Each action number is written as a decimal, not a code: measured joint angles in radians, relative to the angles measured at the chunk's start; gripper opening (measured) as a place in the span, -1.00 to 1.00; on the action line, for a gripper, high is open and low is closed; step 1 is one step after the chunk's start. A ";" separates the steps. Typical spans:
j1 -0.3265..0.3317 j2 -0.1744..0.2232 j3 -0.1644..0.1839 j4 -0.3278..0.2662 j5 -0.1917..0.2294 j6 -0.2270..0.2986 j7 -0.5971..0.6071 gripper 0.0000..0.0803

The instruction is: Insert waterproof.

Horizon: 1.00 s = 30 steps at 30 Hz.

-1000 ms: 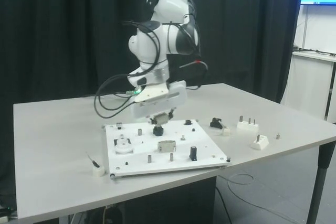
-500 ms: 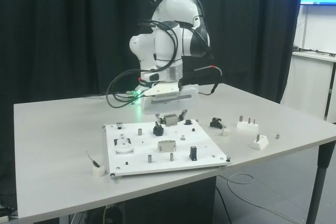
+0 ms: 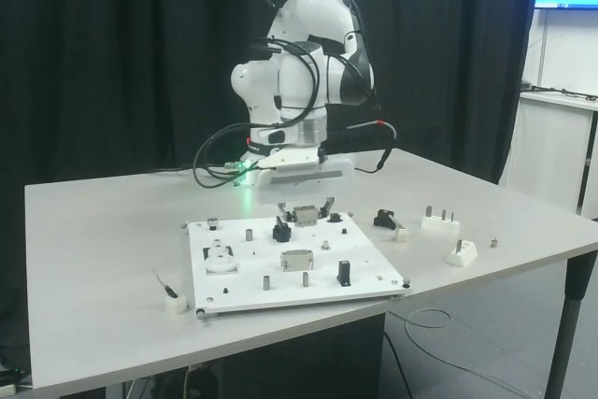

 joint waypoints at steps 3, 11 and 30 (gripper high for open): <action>0.000 -0.001 0.000 -0.010 0.000 0.022 0.015 0.54; -0.002 -0.001 0.000 -0.028 0.000 0.065 0.024 0.54; -0.007 0.015 0.019 -0.048 -0.040 0.160 -0.022 0.54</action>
